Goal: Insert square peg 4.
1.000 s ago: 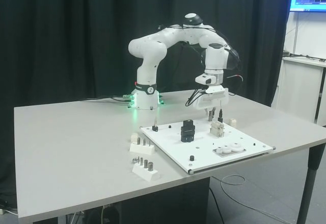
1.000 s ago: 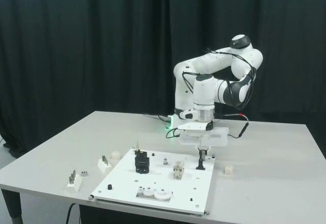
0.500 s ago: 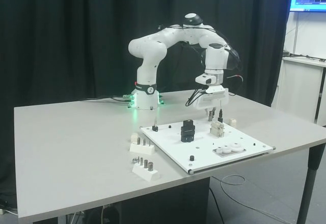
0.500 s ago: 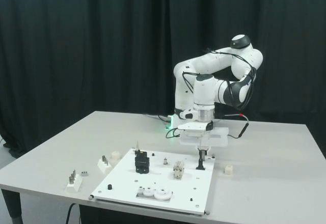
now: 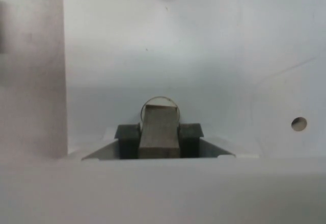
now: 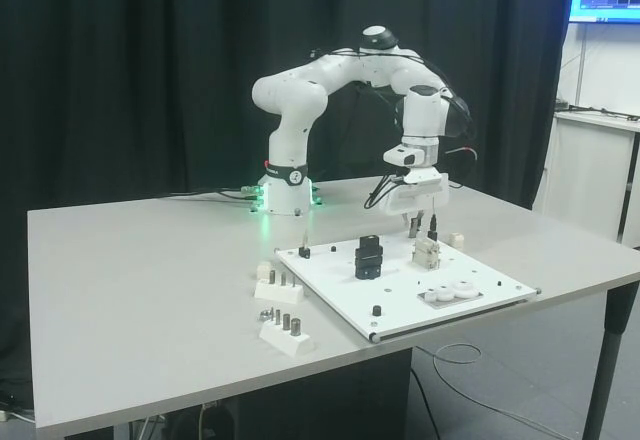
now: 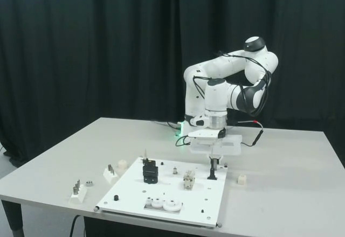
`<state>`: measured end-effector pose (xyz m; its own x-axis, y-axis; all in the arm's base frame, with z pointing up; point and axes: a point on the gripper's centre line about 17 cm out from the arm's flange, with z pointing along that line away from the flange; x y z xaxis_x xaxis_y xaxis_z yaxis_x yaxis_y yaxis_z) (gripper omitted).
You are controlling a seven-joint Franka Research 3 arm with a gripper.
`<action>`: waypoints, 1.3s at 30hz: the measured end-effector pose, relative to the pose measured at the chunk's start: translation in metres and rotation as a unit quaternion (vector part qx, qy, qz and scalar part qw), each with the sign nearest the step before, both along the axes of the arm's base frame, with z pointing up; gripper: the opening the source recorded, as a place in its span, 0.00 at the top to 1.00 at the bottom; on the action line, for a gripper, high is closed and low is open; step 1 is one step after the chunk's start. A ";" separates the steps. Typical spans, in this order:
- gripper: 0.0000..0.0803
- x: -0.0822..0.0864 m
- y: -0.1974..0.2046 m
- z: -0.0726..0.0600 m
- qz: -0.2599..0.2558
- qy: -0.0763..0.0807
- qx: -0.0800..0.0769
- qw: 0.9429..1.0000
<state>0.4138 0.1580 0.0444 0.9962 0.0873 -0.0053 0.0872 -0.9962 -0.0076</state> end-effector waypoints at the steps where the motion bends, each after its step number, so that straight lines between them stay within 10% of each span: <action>1: 0.81 0.000 0.000 0.000 0.000 0.000 0.000 1.000; 39: 0.81 -0.002 -0.003 0.000 -0.008 -0.006 -0.007 1.000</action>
<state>0.4118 0.1547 0.0448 0.9974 0.0721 0.0048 0.0721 -0.9974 0.0074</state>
